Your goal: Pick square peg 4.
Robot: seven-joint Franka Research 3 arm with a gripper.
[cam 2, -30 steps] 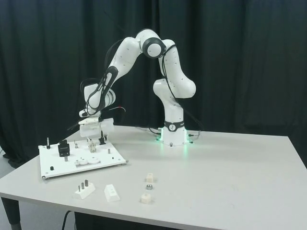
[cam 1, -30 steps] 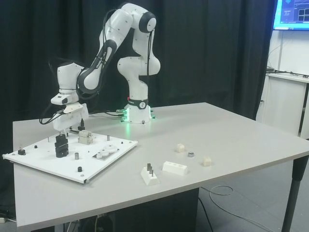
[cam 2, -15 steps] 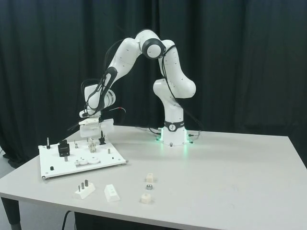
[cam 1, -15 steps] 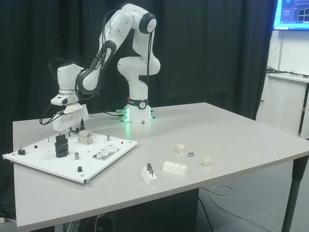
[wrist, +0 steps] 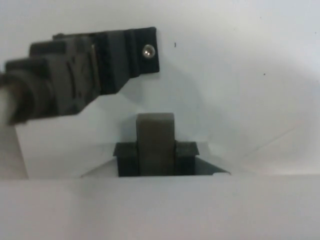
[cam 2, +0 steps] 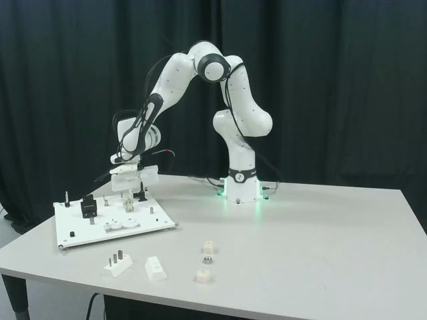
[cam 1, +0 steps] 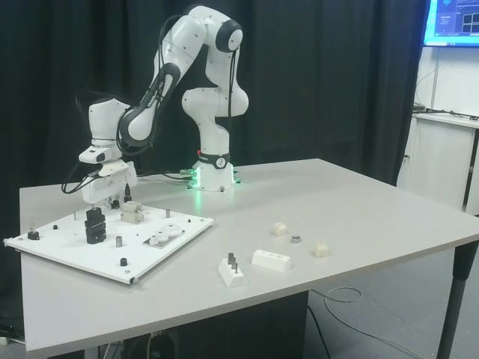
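So the white 2-finger gripper [cam 1: 114,203] is over the back part of the white flat assembly board [cam 1: 187,228], which sits at one end of the grey table [cam 1: 359,209]. In the wrist view a grey square peg [wrist: 155,142] stands upright between the 2 black finger pads [wrist: 186,150], looks clamped on both sides. A black block connector [wrist: 80,75] with a screw sits just beside it.
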